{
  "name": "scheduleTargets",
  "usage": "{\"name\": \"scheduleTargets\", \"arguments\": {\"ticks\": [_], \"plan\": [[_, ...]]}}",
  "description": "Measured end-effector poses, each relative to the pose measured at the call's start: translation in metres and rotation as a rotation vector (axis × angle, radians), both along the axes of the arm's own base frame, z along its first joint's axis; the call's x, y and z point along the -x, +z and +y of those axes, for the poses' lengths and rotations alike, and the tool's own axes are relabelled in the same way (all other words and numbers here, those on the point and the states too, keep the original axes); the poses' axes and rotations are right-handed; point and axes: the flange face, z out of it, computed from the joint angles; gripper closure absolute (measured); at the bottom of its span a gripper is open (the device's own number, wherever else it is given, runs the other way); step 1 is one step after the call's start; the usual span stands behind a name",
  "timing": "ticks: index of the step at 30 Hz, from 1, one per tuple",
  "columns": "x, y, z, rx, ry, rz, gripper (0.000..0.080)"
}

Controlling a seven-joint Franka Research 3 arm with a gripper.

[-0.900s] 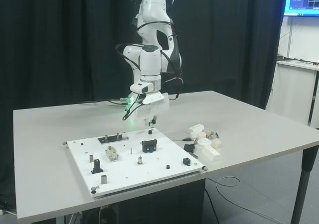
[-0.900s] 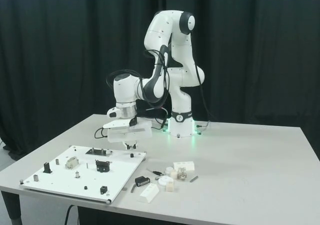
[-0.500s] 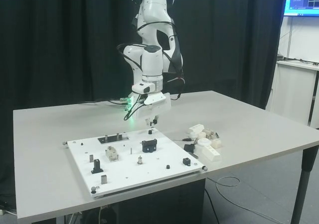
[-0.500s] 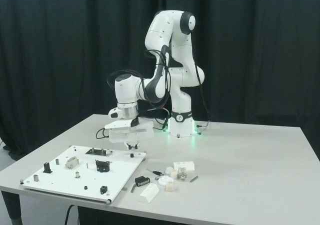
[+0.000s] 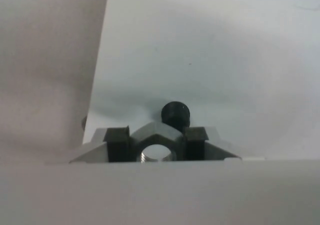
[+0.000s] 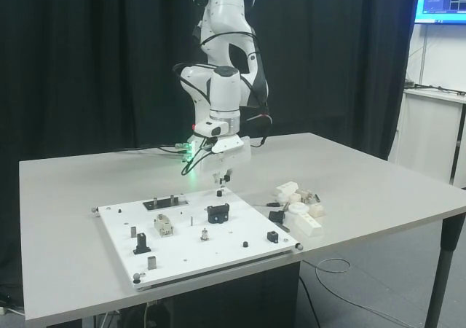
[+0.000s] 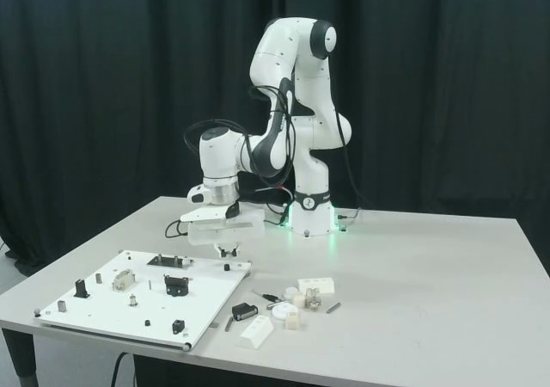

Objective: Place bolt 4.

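A small black-headed bolt (image 6: 220,192) stands in the far right corner of the white board (image 6: 182,249). The second room view shows the same bolt (image 7: 227,267) on the board (image 7: 103,308), near its edge. My gripper (image 6: 221,175) hangs straight above it, a short way clear of the board, also seen as the gripper (image 7: 227,250) from the other side. In the wrist view the bolt's round head (image 5: 175,114) lies on the white board (image 5: 240,60) just beyond the gripper (image 5: 156,136). Its black fingertips (image 5: 117,141) are open, with nothing between them.
The board carries several small fixtures, among them a black block (image 6: 218,213) and a grey part (image 6: 162,226). White blocks and loose small parts (image 6: 298,200) lie on the grey table (image 6: 378,175) to the board's right. The arm's base (image 7: 311,219) stands behind.
The gripper has risen from the board's far right corner. The bolt stays standing on the board below it.
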Motion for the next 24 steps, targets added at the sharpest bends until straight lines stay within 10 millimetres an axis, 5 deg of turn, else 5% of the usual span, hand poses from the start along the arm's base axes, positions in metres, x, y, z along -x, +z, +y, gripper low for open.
{"name": "scheduleTargets", "arguments": {"ticks": [24], "plan": [[-0.0039, 0.0041, -0.0026, 0.025, -0.004, -0.001, 0.0578]]}}
